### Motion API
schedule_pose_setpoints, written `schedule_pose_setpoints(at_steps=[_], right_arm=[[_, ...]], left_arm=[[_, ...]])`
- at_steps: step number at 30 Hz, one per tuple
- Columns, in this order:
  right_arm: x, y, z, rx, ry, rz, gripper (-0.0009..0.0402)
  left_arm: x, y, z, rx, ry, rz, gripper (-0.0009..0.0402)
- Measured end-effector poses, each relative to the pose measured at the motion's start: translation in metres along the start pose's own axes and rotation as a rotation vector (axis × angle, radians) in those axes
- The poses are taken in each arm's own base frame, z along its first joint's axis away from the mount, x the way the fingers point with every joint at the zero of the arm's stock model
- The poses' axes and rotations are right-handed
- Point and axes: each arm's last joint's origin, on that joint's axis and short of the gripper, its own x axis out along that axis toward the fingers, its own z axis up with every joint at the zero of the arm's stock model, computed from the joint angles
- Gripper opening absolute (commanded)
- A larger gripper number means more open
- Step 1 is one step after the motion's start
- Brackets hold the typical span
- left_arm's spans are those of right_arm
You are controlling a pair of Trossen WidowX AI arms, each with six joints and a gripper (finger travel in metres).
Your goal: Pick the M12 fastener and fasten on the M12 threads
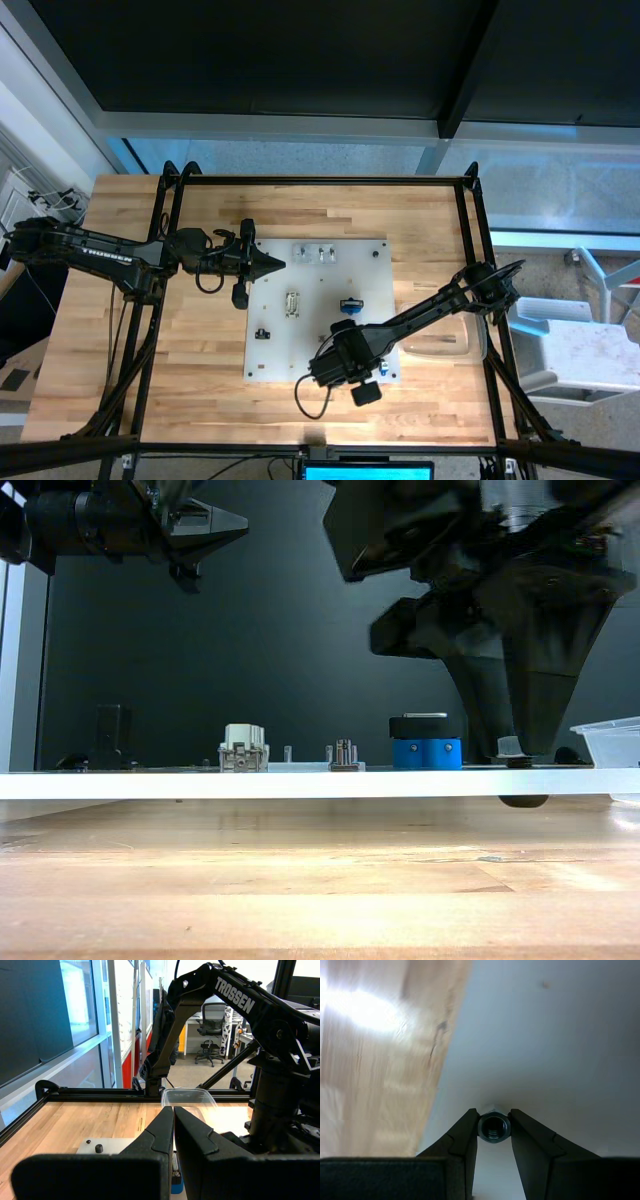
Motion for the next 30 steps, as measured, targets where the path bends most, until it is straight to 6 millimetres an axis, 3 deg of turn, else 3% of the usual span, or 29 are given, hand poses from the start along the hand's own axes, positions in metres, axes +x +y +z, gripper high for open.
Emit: schedule_pose_setpoints(at_steps=[13,21,30], right_arm=[[0.0001,-0.0006,0.0000,0.703,0.002,0.000,0.0036],[0.0002,-0.0009,-0.0003,1.276,0.004,-0.003,0.0036],[0.0004,-0.0009,-0.0006,1.807,0.005,-0.007,0.0036]], left_arm=[[0.0000,0.0000,-0.0001,0.000,0.000,0.000,0.0000],[0.0000,0.0000,0.0000,0.000,0.000,0.000,0.0000],[0.0000,0.0000,-0.0001,0.000,0.000,0.000,0.0000]])
